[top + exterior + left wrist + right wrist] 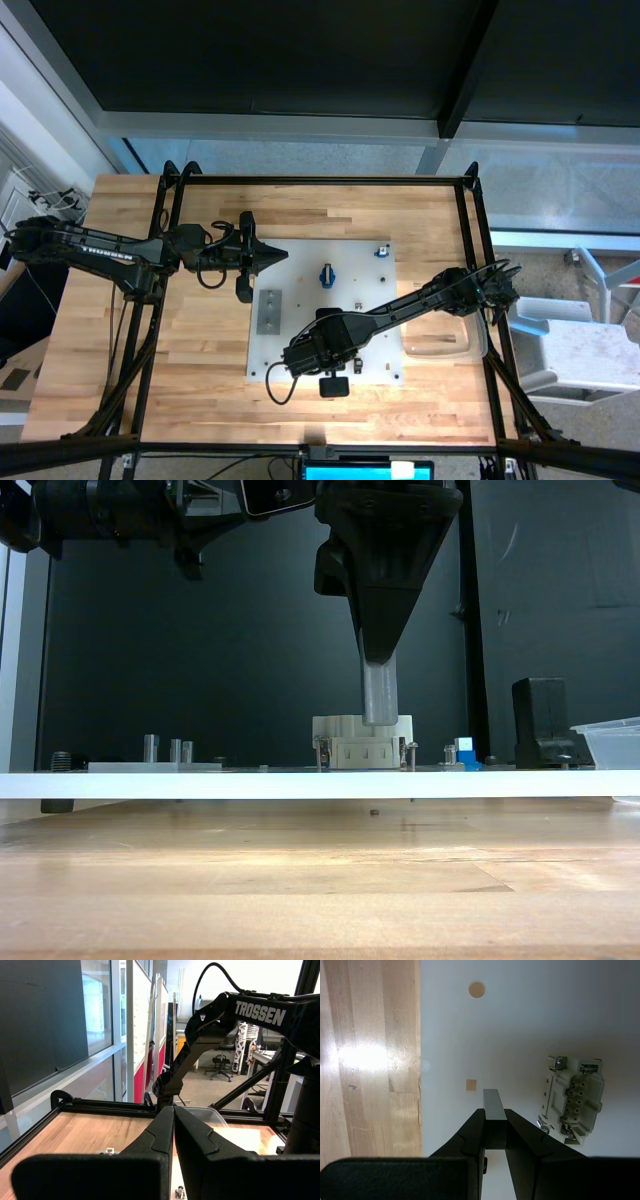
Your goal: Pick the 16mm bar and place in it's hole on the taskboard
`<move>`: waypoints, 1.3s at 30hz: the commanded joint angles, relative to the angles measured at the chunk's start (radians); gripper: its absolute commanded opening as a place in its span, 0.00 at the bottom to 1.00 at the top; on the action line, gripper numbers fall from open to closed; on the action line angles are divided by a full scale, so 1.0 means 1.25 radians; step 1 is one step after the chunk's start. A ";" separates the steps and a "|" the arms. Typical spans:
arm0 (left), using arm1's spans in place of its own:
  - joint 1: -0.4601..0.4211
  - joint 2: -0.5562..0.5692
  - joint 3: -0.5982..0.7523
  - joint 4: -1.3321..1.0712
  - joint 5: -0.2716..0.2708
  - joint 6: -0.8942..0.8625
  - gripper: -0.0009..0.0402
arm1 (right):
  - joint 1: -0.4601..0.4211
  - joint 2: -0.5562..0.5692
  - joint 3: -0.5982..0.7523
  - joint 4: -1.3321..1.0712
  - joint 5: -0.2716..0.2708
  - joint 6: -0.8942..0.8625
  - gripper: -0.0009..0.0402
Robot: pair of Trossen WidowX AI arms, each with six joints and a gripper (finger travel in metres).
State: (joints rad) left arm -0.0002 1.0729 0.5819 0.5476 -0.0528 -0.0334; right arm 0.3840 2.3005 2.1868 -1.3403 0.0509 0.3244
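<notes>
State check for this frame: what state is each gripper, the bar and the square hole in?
16mm bar: held upright in the right gripper, clear above the taskboard.
right gripper: shut on the 16mm bar, over the board's near part.
left gripper: shut, holding nothing, raised near the board's far left corner.
square hole: unfilled, beside the bar's end.
plastic bin: open-topped, right of the board.

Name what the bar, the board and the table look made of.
Board: smooth white, perhaps plastic or painted. Bar: likely metal, dull grey and matte; the right gripper holds it upright above the board. Table: wood, with visible grain, joined strips and glossy glare. Left gripper hovers shut over the board's far-left corner.
</notes>
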 commanded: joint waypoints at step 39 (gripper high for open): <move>0.000 0.000 0.000 0.000 0.000 0.000 0.02 | 0.007 0.000 -0.009 0.026 -0.053 -0.839 0.02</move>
State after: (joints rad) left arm -0.0002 1.0729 0.5819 0.5476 -0.0528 -0.0338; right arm 0.3916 2.3005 2.1746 -1.3079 -0.0154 -0.6933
